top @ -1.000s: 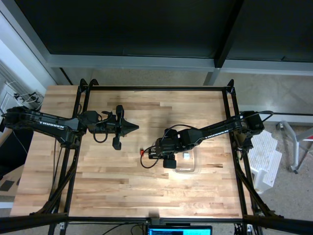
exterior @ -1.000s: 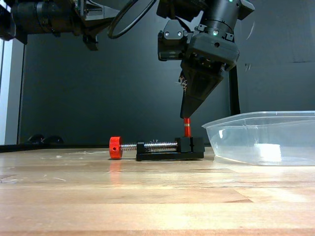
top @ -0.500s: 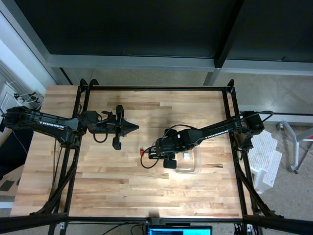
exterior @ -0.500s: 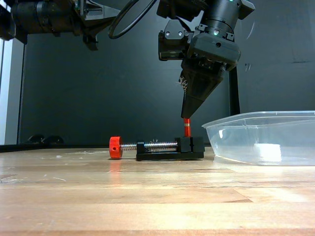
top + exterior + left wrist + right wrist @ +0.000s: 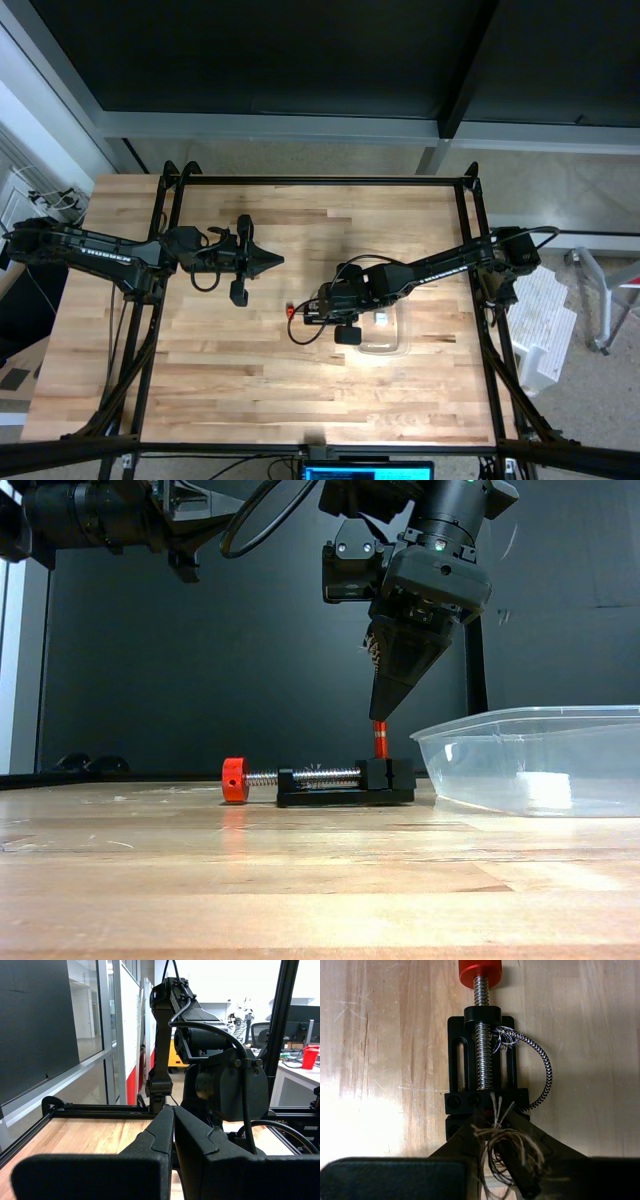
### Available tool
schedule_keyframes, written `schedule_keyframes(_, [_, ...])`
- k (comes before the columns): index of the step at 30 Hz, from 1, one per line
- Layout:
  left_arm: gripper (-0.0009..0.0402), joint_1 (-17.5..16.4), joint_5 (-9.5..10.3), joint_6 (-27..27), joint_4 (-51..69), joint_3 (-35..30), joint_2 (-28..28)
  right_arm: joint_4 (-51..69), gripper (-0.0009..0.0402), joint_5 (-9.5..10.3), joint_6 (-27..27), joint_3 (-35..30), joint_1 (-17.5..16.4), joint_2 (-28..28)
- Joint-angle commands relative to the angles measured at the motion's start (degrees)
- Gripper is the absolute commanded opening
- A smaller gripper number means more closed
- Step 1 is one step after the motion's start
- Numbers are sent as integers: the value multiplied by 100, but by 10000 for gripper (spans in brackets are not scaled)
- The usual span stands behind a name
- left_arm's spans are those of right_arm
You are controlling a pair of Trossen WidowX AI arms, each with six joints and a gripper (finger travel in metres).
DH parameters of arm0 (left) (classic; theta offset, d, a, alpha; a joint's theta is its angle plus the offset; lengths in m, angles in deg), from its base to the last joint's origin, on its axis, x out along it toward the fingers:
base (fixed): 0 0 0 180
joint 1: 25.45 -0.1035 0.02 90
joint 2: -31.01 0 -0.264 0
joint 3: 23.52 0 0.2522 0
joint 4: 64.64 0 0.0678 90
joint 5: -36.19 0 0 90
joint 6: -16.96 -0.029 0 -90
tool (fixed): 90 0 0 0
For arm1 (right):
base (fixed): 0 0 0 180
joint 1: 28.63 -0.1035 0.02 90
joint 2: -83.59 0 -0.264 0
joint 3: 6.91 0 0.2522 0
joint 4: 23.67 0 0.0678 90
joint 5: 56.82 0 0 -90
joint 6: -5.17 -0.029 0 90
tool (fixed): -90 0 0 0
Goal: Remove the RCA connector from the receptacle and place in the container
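The receptacle (image 5: 345, 780) is a small black fixture with a round red cap (image 5: 234, 780) and lies on the wooden table left of the container (image 5: 530, 760). The RCA connector (image 5: 379, 738), a slim red plug, stands upright in its right end. My right gripper (image 5: 380, 716) points straight down, shut on the plug's top. In the right wrist view the receptacle (image 5: 480, 1085) lies just beyond the closed right gripper (image 5: 495, 1122), with frayed wires (image 5: 502, 1137) between the tips. My left gripper (image 5: 272, 260) hangs shut above the table, well left of the receptacle (image 5: 312, 312).
A braided cable loop (image 5: 542, 1075) arcs off the receptacle's side. A small white cube (image 5: 545, 790) lies inside the clear container (image 5: 384, 352). Black frame rails (image 5: 320, 181) border the table. In the left wrist view the left gripper (image 5: 173, 1130) faces the right arm.
Almost nothing differs. The right gripper has shifted only very slightly at the plug's top; the connector still stands in the receptacle. The left arm has not moved.
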Motion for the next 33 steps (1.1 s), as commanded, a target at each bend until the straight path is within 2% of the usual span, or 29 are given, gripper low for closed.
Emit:
schedule_keyframes(1, [0,0,-2,0,0,-2,0,4,14,-4,24,-2,0,-4])
schedule_keyframes(6, [0,-2,-2,0,0,-2,0,4,-1,-4,39,0,0,-4])
schedule_keyframes(21, [0,0,-2,0,0,-2,0,4,1,-4,50,-2,-2,-44])
schedule_keyframes(33, [0,0,-2,0,0,-2,0,24,1,-4,76,-2,-2,-400])
